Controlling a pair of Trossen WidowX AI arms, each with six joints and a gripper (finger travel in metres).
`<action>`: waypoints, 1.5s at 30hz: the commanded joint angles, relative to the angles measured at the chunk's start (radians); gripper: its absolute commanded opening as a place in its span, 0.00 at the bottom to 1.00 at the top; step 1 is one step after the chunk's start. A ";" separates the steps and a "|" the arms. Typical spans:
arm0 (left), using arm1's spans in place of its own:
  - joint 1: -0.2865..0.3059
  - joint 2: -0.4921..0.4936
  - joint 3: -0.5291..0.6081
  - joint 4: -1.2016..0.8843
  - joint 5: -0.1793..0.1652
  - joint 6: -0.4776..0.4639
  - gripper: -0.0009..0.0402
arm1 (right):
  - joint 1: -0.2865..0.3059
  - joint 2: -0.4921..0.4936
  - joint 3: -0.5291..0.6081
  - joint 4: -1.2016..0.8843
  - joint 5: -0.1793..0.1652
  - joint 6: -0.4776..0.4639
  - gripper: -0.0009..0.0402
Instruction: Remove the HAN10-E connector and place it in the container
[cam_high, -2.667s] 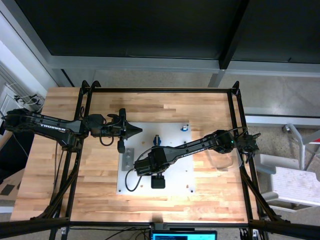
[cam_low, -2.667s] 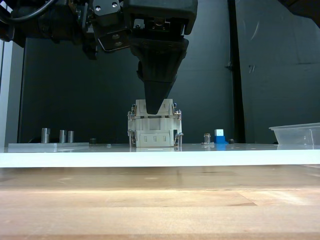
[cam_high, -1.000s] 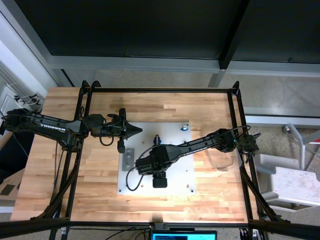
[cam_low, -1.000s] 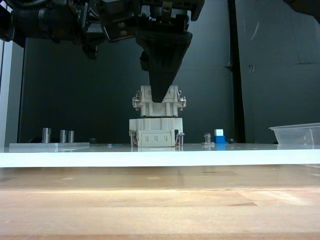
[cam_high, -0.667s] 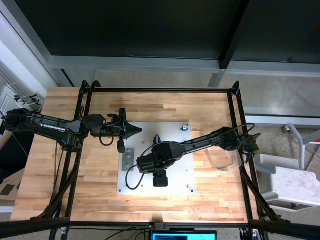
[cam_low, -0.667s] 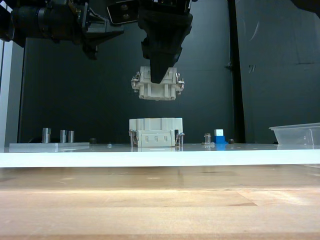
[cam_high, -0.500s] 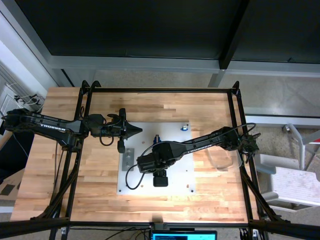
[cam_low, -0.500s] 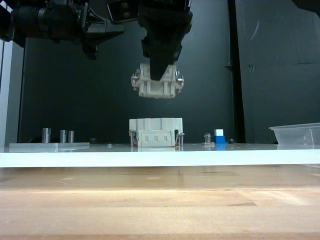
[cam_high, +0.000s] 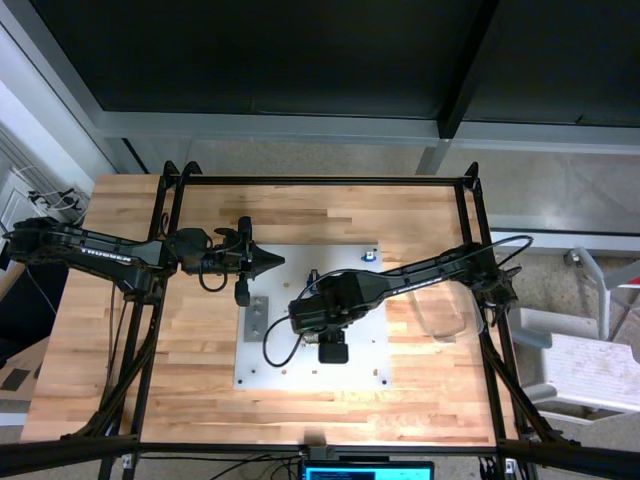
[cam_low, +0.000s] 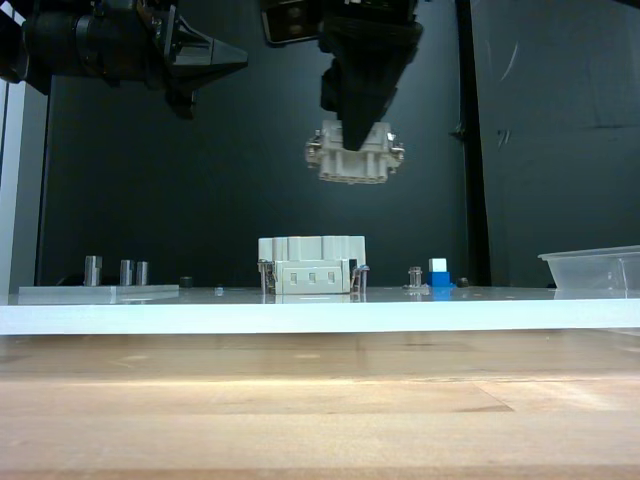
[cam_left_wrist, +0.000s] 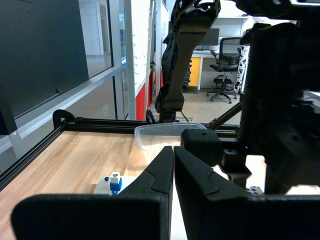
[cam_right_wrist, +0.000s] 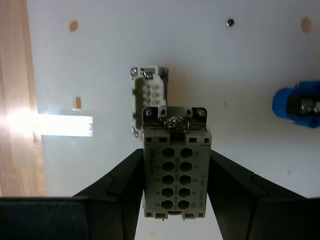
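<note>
Your right gripper (cam_low: 356, 126) is clamping the beige, ten-holed HAN10-E connector (cam_low: 355, 160) above the white board (cam_high: 365, 352); the clear container (cam_high: 446, 316) is sitting at 3 o'clock, your left gripper (cam_high: 272, 261) hovering, pinched closed, at 11 o'clock.

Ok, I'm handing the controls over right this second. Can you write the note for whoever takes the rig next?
Right gripper: shut on the HAN10-E connector, holding it in the air above the white board, clear of the base housing on the board.
Left gripper: shut, empty, parked above the board's far left corner.
Container: on the table to the right of the board.
Done: connector is unplugged and lifted.
Left: carry it right until it is over the container, lower it, release.
</note>
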 joint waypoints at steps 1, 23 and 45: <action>0.000 0.000 0.000 0.000 0.000 0.000 0.02 | -0.004 -0.059 -0.094 0.031 0.001 0.009 0.18; 0.000 0.000 0.000 0.000 0.000 0.000 0.02 | -0.009 -0.483 -0.658 0.157 0.002 0.158 0.18; 0.000 0.000 0.000 0.000 0.000 0.000 0.02 | -0.014 -0.792 -0.981 0.154 0.023 0.237 0.18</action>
